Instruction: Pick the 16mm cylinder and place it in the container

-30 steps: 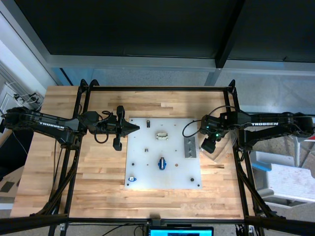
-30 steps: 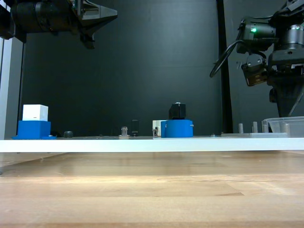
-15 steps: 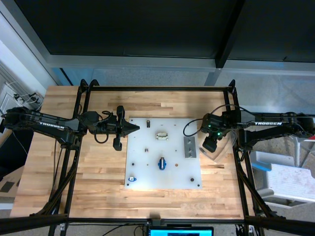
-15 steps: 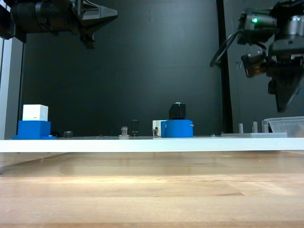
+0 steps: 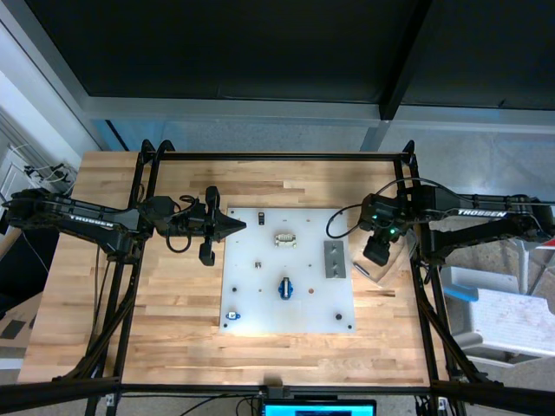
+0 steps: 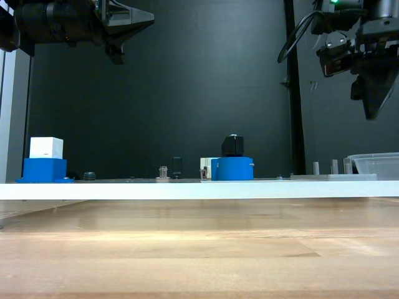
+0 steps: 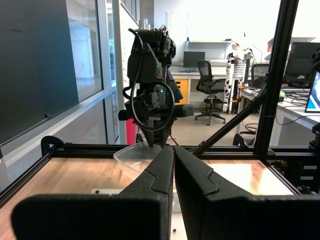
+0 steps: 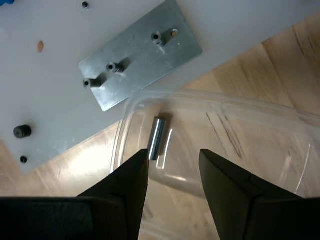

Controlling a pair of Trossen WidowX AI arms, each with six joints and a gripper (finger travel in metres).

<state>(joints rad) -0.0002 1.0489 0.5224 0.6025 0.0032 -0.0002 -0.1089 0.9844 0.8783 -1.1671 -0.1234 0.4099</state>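
Note:
The 16mm cylinder (image 8: 157,137), a short silvery rod, lies on its side on the floor of the container (image 8: 200,97), near the wall that faces the board. The container (image 5: 388,270) is a clear fan-shaped tray on the wood just right of the white board; its rim (image 6: 374,163) also shows in the low view. My right gripper (image 8: 173,151) hangs open high above the tray with nothing between its fingers (image 6: 372,106). My left gripper (image 5: 238,224) is shut and held high at the board's left edge (image 6: 149,18).
The white board (image 5: 260,295) carries a grey rectangular block (image 5: 335,258) with small pegs, a blue upright piece (image 5: 284,288), a white connector (image 5: 283,238) and a white cube on a blue base (image 6: 45,159). Black frame rails border the table.
My right gripper has risen from just over the container's rim to well above it and shifted slightly right. The left arm has not moved.

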